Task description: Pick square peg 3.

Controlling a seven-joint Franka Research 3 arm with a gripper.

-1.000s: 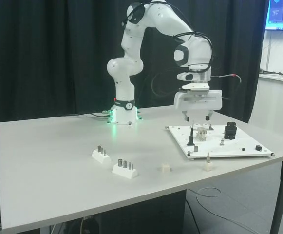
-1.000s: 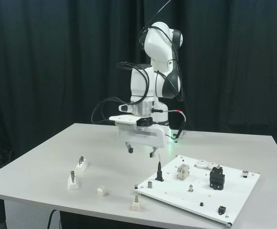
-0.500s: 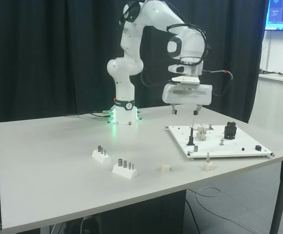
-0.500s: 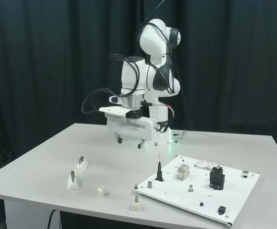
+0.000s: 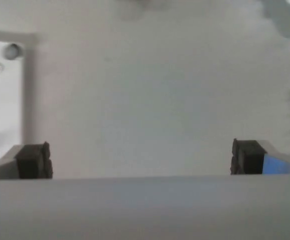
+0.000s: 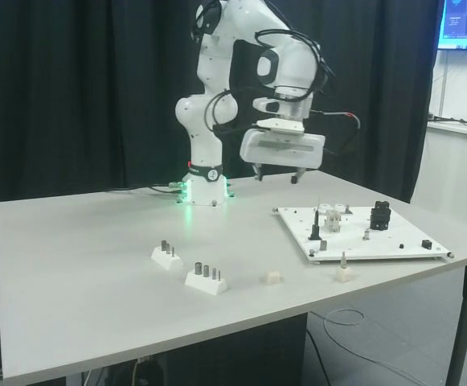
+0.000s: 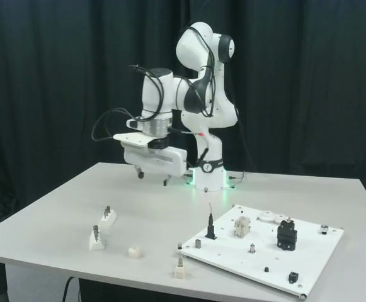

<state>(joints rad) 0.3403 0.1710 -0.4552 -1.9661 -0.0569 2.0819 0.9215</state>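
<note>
Two white peg holders stand near the table's front. One (image 6: 167, 256) (image 7: 108, 216) carries two short grey pegs. The other (image 6: 206, 280) (image 7: 96, 240) carries three, and I cannot tell which of them is square peg 3. My gripper (image 6: 276, 177) (image 7: 153, 178) hangs well above the table between the arm's base and the white board, far from both holders. It is open with nothing between its black fingertips (image 5: 33, 161). In the wrist view my gripper (image 5: 140, 159) looks down on bare grey table, and no peg shows there.
The white board (image 6: 378, 241) (image 7: 308, 258) holds several small black and grey parts. Its edge (image 5: 5, 100) also shows in the wrist view. A small white block (image 6: 273, 277) (image 7: 134, 251) and a block with one upright pin (image 6: 344, 272) (image 7: 179, 269) sit near the front edge.
The arm has swung the open gripper away from above the white board, past the base toward the side where the holders stand, and raised it somewhat. Nothing on the table moved.
</note>
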